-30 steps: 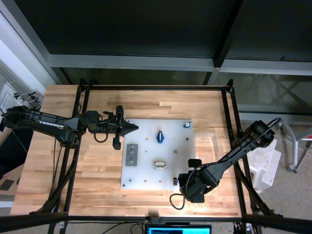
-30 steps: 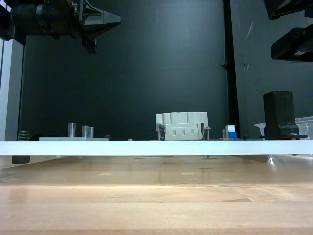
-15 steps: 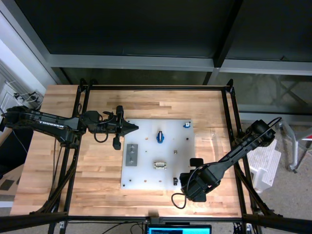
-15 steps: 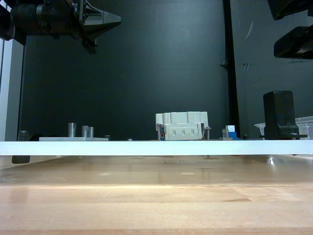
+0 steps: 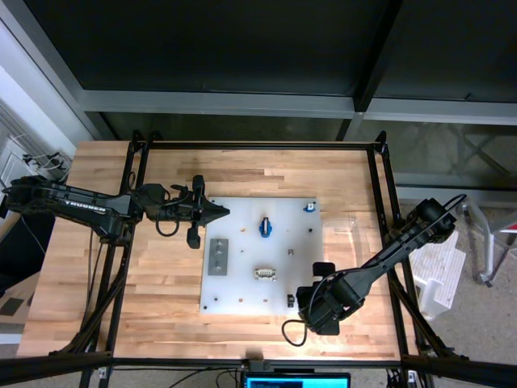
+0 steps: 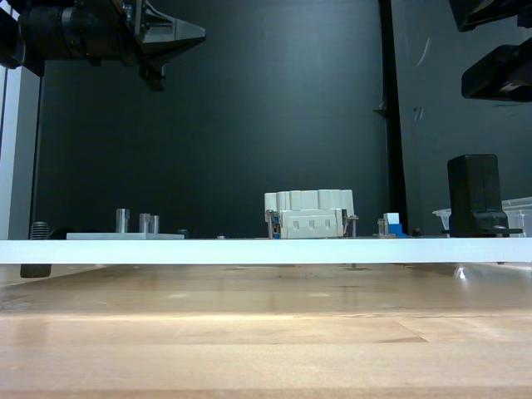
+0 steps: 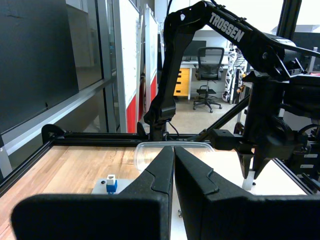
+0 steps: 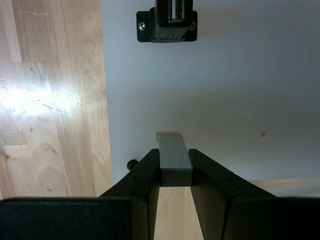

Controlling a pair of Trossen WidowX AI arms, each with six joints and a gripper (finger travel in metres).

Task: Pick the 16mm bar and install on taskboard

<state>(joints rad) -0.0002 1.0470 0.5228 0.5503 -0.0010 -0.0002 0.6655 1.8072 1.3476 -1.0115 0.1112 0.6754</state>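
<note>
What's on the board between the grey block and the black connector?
A cream connector, high view. Right gripper holds the bar over the taskboard's near-right corner; left gripper hangs over its far-left corner.

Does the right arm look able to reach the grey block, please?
Probably yes. The right end effector, gripping the bar, hangs over the board's near-right corner, well above the white connector between. The left end effector hangs shut beyond the block's far end.
</note>
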